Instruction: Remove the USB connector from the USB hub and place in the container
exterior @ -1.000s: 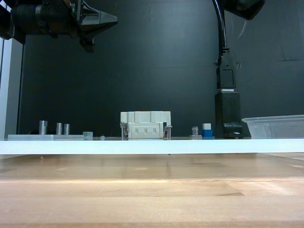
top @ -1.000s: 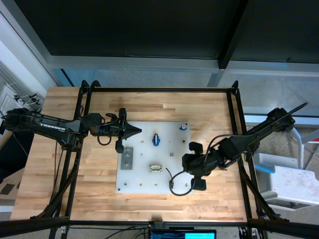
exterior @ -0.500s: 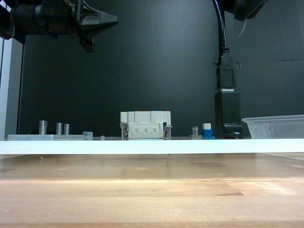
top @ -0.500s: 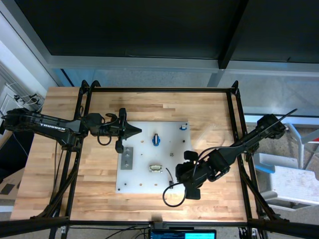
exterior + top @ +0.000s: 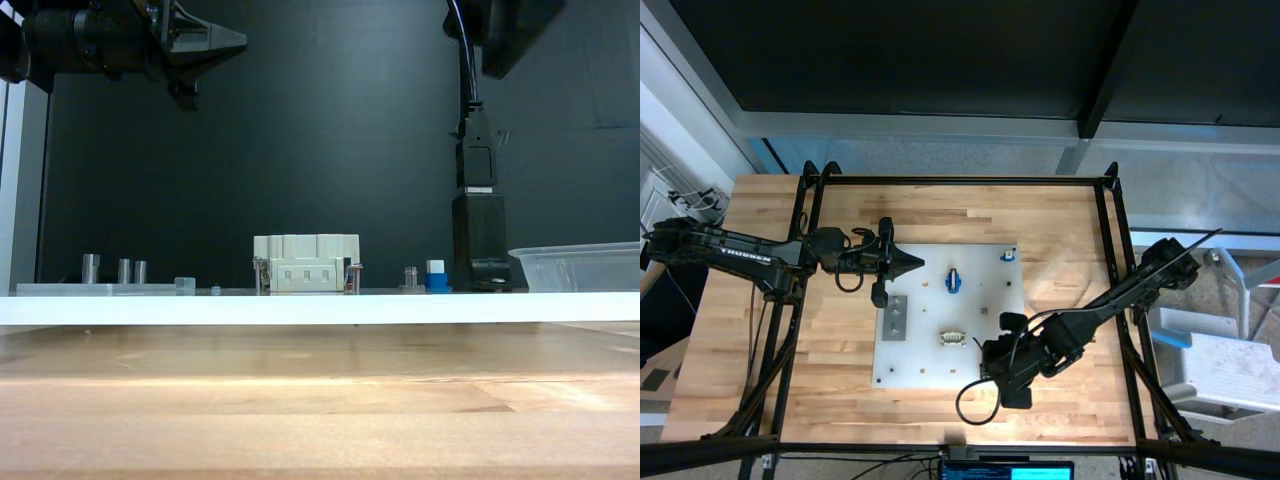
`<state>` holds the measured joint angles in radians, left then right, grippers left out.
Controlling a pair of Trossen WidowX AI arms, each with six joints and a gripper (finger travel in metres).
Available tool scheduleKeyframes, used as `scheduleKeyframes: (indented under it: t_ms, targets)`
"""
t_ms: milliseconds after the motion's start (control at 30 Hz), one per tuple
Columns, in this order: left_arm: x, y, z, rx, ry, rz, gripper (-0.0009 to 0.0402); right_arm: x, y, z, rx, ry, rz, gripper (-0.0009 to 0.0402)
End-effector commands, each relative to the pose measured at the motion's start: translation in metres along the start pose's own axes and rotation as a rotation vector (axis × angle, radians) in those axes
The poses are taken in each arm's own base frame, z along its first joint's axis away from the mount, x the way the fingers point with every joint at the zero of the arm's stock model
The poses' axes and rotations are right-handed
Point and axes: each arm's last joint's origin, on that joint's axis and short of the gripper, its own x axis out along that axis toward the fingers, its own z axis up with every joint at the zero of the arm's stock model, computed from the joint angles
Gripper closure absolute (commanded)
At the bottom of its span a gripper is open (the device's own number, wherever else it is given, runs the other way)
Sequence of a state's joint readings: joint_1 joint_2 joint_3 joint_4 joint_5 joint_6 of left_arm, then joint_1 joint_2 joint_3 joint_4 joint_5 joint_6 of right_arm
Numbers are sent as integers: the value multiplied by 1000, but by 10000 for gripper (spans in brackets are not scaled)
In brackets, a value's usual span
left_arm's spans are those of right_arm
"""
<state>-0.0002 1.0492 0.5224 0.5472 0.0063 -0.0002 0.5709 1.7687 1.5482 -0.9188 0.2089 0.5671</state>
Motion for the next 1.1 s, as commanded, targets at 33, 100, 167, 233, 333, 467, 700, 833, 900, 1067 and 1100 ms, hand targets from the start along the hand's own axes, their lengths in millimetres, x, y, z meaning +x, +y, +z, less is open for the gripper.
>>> scheduleKeyframes:
  t_ms: [33, 100, 167, 233, 333, 467, 700, 833, 900, 1067, 1100]
  targets:
    - [0, 0, 0, 0, -1, 0, 392, 5, 1, 1, 0, -4, -9, 244]
    - [0, 0, 0, 0, -1, 0, 392, 9, 2, 0, -1, 2, -13, 243]
    - [0, 0, 0, 0, -1, 0, 392, 9, 2, 0, -1, 0, -18, 245]
    - [0, 0, 0, 0, 0, 0, 392, 15, 2, 0, -5, 1, -44, 246]
    - [0, 0, 0, 0, -1, 0, 392, 20, 3, 0, -8, 5, -45, 248]
    - [0, 0, 0, 0, -1, 0, 392, 27, 4, 2, -11, 5, -47, 247]
    - [0, 0, 0, 0, 0, 0, 392, 32, 2, 1, -8, 11, -54, 249]
    - [0, 0, 0, 0, 0, 0, 392, 35, 1, 0, -2, 9, -53, 249]
    - [0, 0, 0, 0, 0, 0, 392, 36, 1, -1, -1, 6, -51, 249]
    - [0, 0, 0, 1, 0, 0, 392, 39, 1, -1, 0, 7, -53, 249]
    - [0, 0, 0, 0, 0, 0, 392, 42, 1, 0, 1, 8, -55, 249]
